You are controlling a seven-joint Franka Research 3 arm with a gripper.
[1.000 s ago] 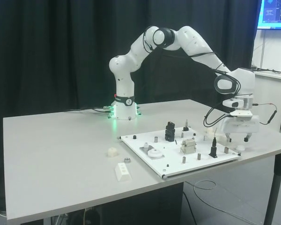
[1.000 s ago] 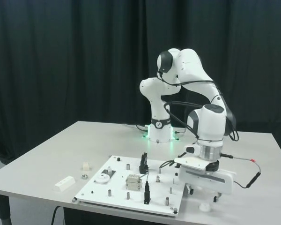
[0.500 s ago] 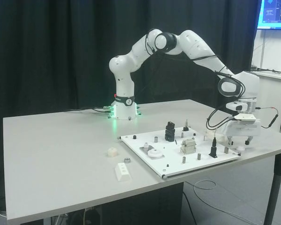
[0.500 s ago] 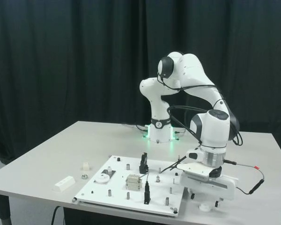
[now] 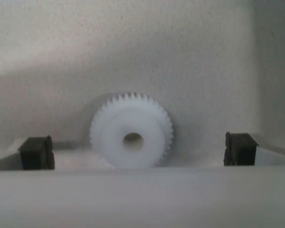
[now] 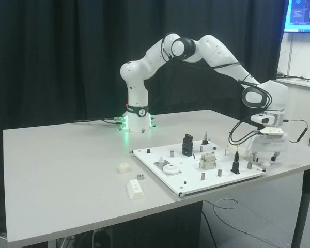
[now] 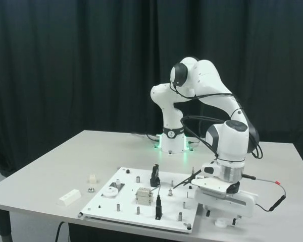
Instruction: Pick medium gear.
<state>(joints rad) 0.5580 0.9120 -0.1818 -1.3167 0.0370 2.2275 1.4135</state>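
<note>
White toothed plastic medium gear [image 5: 131, 131] with a round centre hole lies flat on the grey surface [image 5: 133, 47], right between the tool's [image 5: 137, 151] two black fingertips [image 5: 36, 153], which stand wide apart, clear of its teeth on both sides. Lower right in the second room view, the tool [image 7: 221, 217] hangs low over the gear [image 7: 220, 222], just beside the white assembly board [image 7: 126, 201]. Only the wrist view shows the teeth.
</note>
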